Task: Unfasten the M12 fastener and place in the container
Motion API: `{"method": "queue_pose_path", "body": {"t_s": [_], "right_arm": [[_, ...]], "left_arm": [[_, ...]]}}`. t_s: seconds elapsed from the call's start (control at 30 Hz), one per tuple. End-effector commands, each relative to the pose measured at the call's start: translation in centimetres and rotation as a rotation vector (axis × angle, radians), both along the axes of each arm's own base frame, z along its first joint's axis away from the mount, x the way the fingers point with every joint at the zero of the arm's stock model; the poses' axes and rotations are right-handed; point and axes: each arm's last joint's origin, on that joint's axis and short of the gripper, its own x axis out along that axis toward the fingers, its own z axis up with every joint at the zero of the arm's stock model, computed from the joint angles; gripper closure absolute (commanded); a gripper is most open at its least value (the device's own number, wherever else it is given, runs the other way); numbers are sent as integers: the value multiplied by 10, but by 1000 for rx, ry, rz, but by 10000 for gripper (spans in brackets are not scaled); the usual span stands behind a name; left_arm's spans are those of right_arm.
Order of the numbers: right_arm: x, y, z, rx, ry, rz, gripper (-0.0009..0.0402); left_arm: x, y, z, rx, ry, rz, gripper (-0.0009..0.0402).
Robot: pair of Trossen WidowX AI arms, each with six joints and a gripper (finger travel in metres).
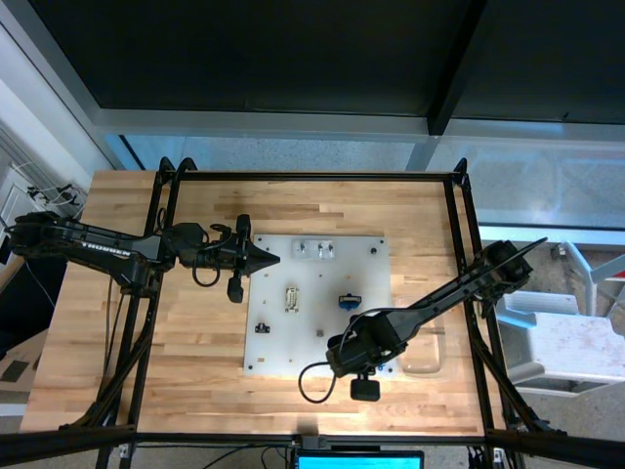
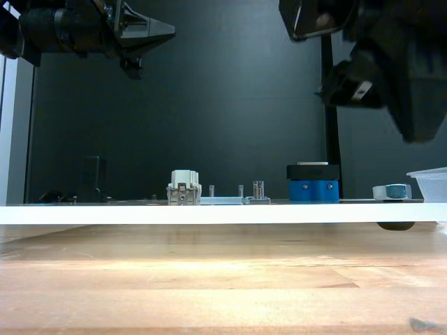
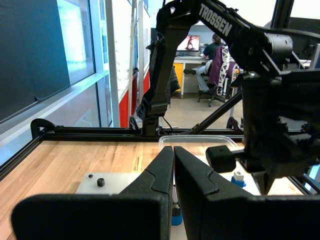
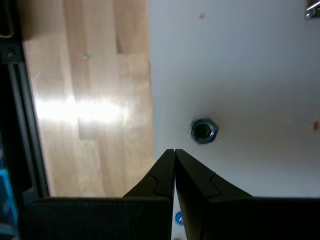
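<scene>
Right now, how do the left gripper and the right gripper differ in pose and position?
The left gripper lies level, pointing inward over the far left part of the white board; the right gripper points down over its near right part. The right gripper hangs above the M12 nut without touching it; the left gripper is far across the board from it. Both are shut on nothing.

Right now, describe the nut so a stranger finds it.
Start at the square white board; the left hand hangs above its far left edge. By its near right edge, just off the tips of the shut right hand, sits a small silver nut, six-sided with a dark centre, unlike the specks nearby.
</scene>
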Motion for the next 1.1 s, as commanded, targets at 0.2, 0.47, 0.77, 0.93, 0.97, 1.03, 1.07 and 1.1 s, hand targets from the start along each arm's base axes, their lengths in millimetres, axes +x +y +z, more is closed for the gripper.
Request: {"method": "queue_pose_path", "body": {"t_s": [0.2,0.47,0.77,0.93,0.97,1.03,1.07,1.1], "right_arm": [[2,2,-20,-21,6,0,393],[1,0,-26,-33,14,5,393],[1,-2,-26,-64,0,-7,393],[-1,-5,-24,-138,-17,-36,393],[-2,-8,-23,-190,-30,-68,393],[-4,-13,-16,-290,-52,-122,393],[-5,-14,-13,-317,-53,-127,393],[-6,-15,-9,-330,-52,-128,393]], "left_arm": [[0,0,0,0,0,0,393],[0,0,0,0,0,0,393],[0,0,0,0,0,0,393],[0,0,0,0,0,0,393],[0,0,0,0,0,0,393],[0,0,0,0,0,0,393],[0,0,0,0,0,0,393],[0,0,0,0,0,0,393]]}}
